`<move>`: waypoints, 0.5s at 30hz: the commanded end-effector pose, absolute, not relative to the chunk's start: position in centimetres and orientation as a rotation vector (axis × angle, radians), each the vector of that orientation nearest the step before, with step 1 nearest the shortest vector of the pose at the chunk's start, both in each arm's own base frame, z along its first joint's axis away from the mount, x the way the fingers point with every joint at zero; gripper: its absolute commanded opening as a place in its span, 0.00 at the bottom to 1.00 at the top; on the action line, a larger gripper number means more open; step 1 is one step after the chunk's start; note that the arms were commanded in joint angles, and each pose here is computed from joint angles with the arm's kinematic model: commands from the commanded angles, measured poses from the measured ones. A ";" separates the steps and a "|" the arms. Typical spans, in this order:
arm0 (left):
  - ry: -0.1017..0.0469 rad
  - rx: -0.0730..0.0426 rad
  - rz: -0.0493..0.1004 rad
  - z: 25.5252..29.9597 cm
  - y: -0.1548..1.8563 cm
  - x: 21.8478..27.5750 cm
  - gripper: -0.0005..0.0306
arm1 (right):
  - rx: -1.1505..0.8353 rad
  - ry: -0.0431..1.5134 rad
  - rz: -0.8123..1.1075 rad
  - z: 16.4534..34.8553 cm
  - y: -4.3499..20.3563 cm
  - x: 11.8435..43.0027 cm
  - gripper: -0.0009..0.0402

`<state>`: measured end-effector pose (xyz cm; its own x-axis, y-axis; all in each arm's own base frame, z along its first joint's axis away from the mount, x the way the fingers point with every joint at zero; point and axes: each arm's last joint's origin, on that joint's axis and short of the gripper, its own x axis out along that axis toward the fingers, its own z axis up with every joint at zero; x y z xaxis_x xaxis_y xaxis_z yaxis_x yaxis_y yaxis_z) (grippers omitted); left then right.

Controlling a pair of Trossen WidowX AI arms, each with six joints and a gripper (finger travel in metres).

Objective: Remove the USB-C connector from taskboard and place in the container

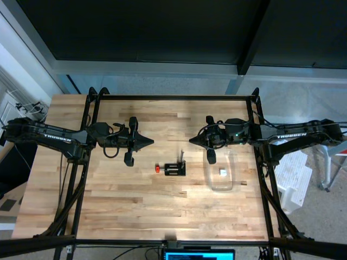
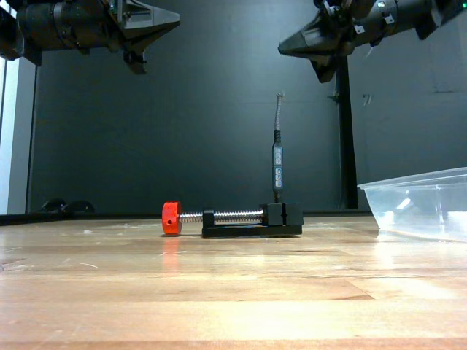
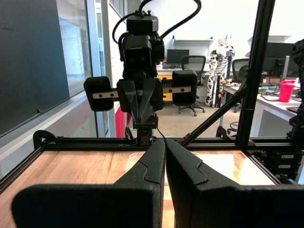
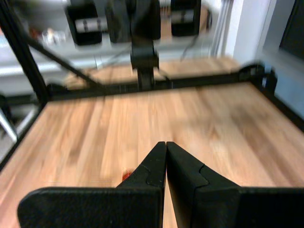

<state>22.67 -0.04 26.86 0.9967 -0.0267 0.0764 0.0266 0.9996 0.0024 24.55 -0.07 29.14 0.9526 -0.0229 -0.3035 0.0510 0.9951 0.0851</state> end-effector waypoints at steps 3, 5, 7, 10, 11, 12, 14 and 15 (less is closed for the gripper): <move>-0.076 0.001 -0.027 26.86 -0.03 22.68 0.02 | 0.081 0.483 -0.023 29.9 0.6 24.6 0.02; -0.076 0.001 -0.027 26.86 -0.03 22.68 0.02 | 0.076 0.552 -0.017 30.0 0.8 24.9 0.02; -0.076 0.001 -0.027 26.86 -0.03 22.68 0.02 | 0.066 0.625 -0.007 30.0 1.2 25.3 0.02; -0.076 0.001 -0.027 26.86 -0.03 22.68 0.02 | 0.044 0.728 0.003 29.8 1.7 26.0 0.02; -0.076 0.001 -0.027 26.86 -0.04 22.68 0.02 | 0.037 0.757 0.007 29.8 1.8 26.2 0.02; -0.076 0.001 -0.027 26.86 -0.03 22.68 0.02 | 0.031 0.783 0.012 29.7 2.0 26.4 0.02; -0.076 0.001 -0.027 26.86 -0.03 22.68 0.02 | 0.024 0.831 0.019 29.6 2.3 26.8 0.02; -0.076 0.001 -0.027 26.86 -0.03 22.68 0.02 | 0.020 0.853 0.023 29.6 2.5 27.0 0.02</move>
<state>22.67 -0.04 26.86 0.9967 -0.0271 0.0760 0.0270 0.9996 0.0024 26.77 2.27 29.63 0.6788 0.0262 -0.7338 -0.0064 0.9995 0.0298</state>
